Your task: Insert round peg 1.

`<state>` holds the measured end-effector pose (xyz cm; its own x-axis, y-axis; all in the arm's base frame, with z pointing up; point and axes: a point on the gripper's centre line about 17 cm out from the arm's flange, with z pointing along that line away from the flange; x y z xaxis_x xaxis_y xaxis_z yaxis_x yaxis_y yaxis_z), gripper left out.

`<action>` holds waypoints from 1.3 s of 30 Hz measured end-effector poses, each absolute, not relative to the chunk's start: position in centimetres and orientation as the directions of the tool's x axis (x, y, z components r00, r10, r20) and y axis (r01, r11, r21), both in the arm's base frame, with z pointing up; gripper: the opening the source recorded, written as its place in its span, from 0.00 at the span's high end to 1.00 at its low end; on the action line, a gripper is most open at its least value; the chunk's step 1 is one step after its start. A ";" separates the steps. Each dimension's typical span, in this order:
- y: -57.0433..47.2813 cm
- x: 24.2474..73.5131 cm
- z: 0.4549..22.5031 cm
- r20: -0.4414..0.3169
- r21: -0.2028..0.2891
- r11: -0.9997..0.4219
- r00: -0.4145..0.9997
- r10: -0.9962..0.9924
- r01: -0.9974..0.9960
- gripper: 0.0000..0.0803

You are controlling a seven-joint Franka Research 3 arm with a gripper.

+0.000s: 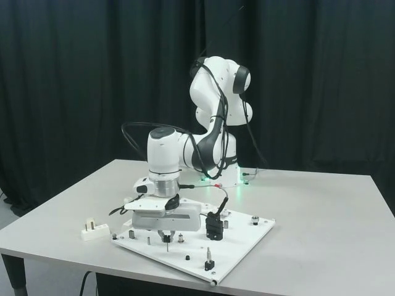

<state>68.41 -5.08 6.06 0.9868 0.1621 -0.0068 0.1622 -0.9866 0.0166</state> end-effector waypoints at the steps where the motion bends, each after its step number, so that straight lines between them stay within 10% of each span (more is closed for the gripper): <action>1: -5.1 68.4 6.1 -0.007 0.017 -0.987 0.987 0.160 0.160 0.98; 39: -5.2 68.5 4.7 -0.004 0.028 -0.988 0.988 0.153 0.153 0.98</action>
<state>68.50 -5.18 4.67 0.9882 0.1529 -0.0039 0.1529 -0.9879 0.0275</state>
